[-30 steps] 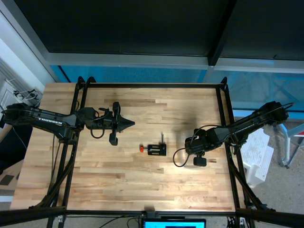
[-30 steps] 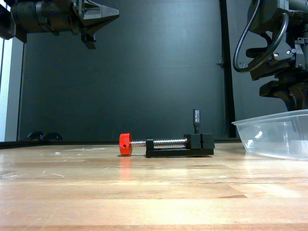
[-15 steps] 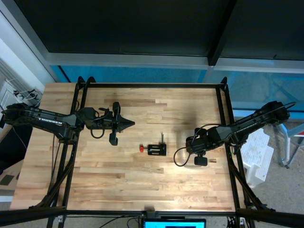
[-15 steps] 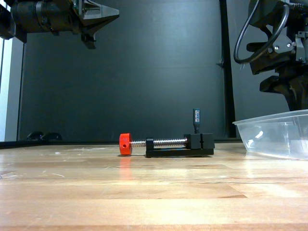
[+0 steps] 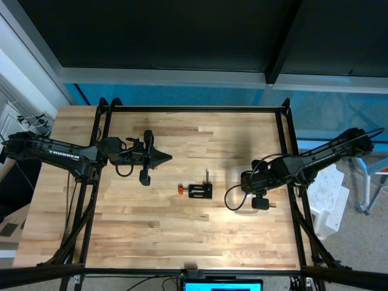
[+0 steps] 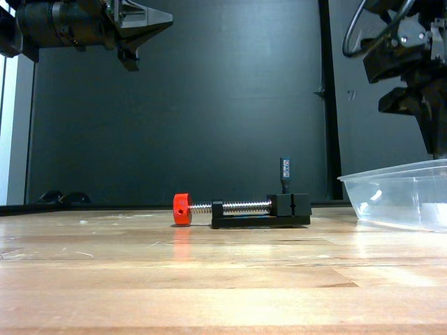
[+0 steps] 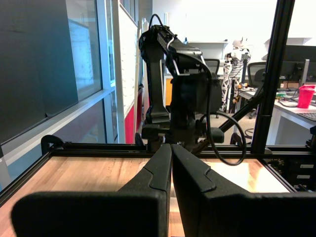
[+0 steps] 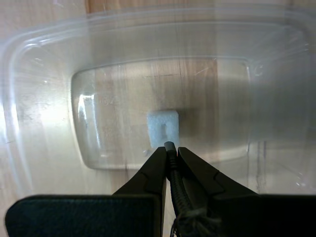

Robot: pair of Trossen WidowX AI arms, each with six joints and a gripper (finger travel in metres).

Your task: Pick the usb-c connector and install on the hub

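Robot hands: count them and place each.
2. The left hand is shut and empty, high over the table's left side. The right hand hangs over the clear dish, shut on the usb-c connector. None appear hidden.

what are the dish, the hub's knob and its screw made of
Dish: clear glossy plastic, tabletop shows through. Hub knob: matte orange-red, likely plastic. Its screw: bright threaded metal. Right gripper, above the dish, pinches the usb-c connector; left gripper hangs high, shut.

Arms (image 5: 60, 153) matte blk, looped cables (image 7: 243, 143); left pincer (image 5: 168, 158), right pincer (image 8: 170, 148) tapered wedges.
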